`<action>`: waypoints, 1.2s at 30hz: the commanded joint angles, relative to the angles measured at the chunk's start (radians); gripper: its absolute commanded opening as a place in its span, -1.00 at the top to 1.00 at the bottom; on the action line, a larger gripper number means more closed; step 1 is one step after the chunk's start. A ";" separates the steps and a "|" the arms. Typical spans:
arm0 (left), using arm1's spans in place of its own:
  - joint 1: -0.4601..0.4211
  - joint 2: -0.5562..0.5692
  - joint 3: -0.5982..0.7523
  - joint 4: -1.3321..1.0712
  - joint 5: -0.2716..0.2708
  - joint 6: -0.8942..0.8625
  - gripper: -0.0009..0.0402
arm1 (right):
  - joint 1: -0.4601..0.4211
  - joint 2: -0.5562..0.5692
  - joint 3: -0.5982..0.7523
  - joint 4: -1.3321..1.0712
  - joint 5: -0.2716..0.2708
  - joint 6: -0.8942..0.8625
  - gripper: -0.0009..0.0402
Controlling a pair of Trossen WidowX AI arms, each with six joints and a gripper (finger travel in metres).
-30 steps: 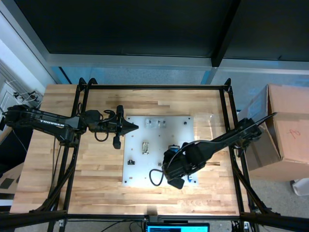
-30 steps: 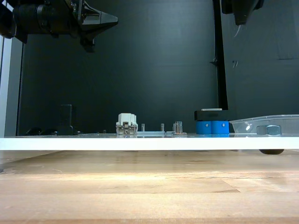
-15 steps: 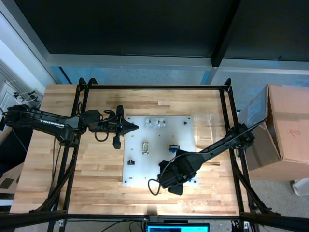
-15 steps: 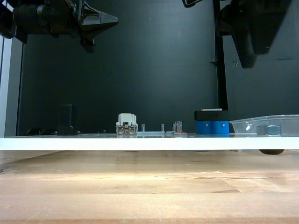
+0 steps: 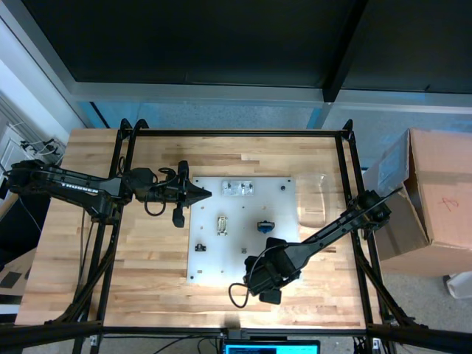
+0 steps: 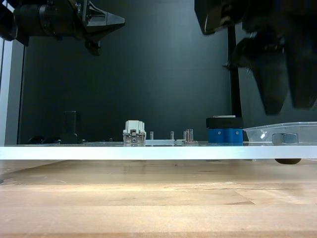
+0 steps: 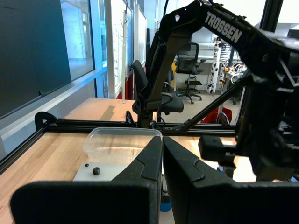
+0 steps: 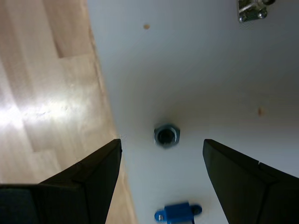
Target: Unfasten the M12 nut and place it in the container
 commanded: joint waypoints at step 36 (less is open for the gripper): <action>0.000 0.000 0.000 0.000 0.000 0.000 0.96 | 0.000 -0.001 -0.090 0.103 -0.006 -0.430 0.86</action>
